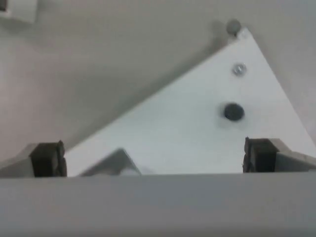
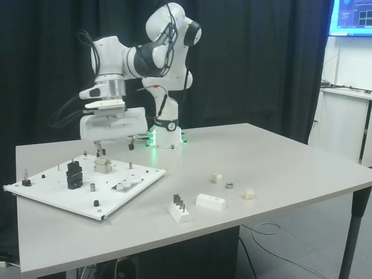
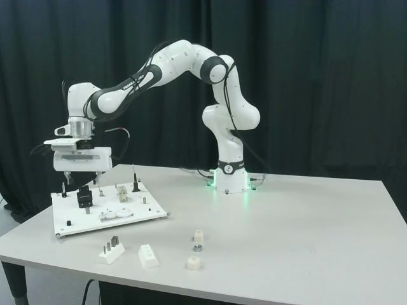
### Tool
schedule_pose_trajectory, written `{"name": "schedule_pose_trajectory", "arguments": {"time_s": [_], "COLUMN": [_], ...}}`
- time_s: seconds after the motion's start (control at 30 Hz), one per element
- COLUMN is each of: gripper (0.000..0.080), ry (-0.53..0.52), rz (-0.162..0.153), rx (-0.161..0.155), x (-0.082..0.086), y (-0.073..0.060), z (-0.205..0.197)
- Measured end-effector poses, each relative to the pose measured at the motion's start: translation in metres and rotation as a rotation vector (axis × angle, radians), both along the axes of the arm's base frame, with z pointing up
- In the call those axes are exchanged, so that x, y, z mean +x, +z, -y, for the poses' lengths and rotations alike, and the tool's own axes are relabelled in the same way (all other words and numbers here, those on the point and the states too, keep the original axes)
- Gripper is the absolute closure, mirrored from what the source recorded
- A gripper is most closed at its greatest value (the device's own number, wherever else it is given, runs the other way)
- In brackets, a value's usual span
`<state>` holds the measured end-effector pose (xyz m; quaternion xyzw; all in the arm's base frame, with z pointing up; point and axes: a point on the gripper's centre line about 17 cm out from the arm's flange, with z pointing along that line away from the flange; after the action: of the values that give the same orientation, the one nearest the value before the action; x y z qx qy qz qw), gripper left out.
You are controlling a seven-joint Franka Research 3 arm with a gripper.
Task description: Pick square peg 4.
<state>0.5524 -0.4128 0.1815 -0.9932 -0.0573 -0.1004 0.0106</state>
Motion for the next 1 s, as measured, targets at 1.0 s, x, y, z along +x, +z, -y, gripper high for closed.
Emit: {"name": "schedule_pose_trajectory", "arguments": {"time_s": [1.0], "gripper": [0.0003], "ry": [0.129], "rz": [-0.099], "rx": [0.019], "x": [0.038], "y": [-0.038], "z": [-0.089]}}
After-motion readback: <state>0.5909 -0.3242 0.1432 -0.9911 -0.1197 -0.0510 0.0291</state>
